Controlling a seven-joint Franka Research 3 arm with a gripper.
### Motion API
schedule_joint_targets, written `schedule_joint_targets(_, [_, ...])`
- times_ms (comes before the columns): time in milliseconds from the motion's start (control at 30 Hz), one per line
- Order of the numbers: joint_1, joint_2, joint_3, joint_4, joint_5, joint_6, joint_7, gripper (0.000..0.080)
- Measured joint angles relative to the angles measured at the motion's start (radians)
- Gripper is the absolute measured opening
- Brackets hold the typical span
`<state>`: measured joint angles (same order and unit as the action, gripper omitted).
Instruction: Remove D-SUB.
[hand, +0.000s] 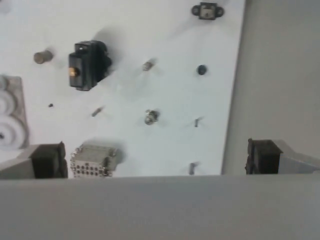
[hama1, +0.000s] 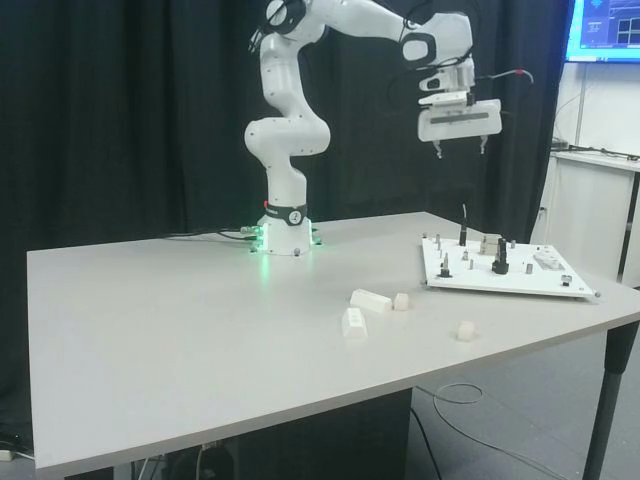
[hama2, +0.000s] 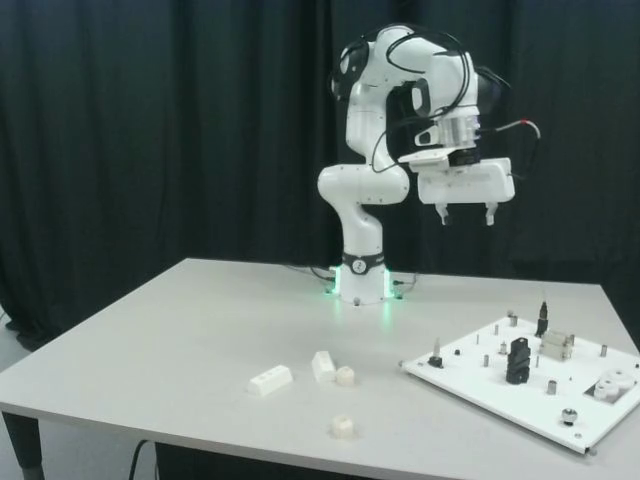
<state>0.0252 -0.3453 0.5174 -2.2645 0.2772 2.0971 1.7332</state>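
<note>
D-SUB (hand: 94, 161) sitting plugged on white board (hand: 175, 90), near board edge, untouched. Gripper (hama2: 467, 216) hovering high above board, fingers spread wide, holding nothing. Step in hand, judging: approach, not yet descending. Next move calling for dropping straight down, centring fingertips either side of connector body, closing, pulling upward. Black connector (hama2: 517, 360) standing nearby; avoid. Loose white blocks (hama1: 360, 310) lying on grey table (hama1: 200, 300), well apart.

White gears (hand: 9, 117) cut off at the wrist view's edge; board (hama1: 500, 272) parts too small to identify in room views

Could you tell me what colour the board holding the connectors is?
White: the board shows best in the wrist view.
</note>
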Motion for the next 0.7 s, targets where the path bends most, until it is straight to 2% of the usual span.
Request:
schedule_joint_targets(267, [0.000, 0.087, 0.038, 0.046, -0.060, 0.042, 0.073, 0.0800])
schedule_joint_targets(700, [0.000, 0.236, 0.079, 0.142, -0.187, 0.056, 0.163, 0.0800])
